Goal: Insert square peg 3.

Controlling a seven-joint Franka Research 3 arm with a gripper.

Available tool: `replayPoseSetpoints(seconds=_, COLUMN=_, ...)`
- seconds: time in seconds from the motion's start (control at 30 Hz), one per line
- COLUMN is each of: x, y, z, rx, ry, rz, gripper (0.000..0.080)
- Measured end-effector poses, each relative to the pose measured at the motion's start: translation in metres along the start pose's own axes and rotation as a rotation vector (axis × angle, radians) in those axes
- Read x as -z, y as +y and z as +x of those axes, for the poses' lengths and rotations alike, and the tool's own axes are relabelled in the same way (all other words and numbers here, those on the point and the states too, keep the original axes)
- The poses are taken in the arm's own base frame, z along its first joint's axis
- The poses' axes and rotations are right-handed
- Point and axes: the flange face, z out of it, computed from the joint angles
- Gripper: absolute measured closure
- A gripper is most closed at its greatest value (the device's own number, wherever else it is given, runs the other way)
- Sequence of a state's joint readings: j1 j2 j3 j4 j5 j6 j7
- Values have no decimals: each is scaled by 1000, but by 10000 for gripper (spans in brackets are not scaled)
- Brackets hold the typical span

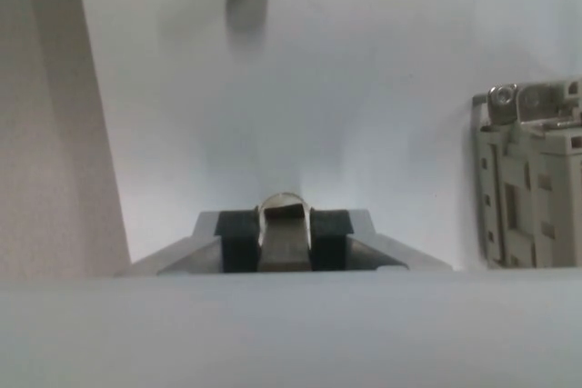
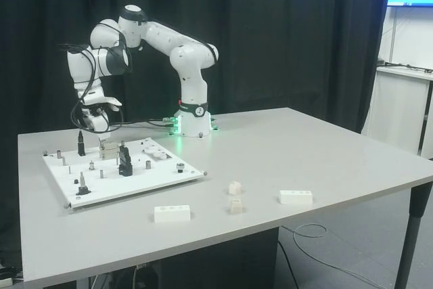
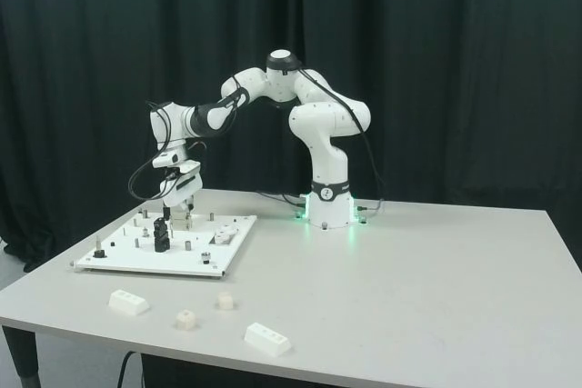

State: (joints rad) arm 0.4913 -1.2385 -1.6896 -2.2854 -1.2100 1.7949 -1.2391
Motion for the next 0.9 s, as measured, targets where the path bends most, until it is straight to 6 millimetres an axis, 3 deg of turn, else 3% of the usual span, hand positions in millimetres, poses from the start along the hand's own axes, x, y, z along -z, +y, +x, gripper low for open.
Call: replayPoseSetpoints(seconds=0.9, x=-1, y=-2, z=2, rx=-11, ry=4, rz=15, gripper=689)
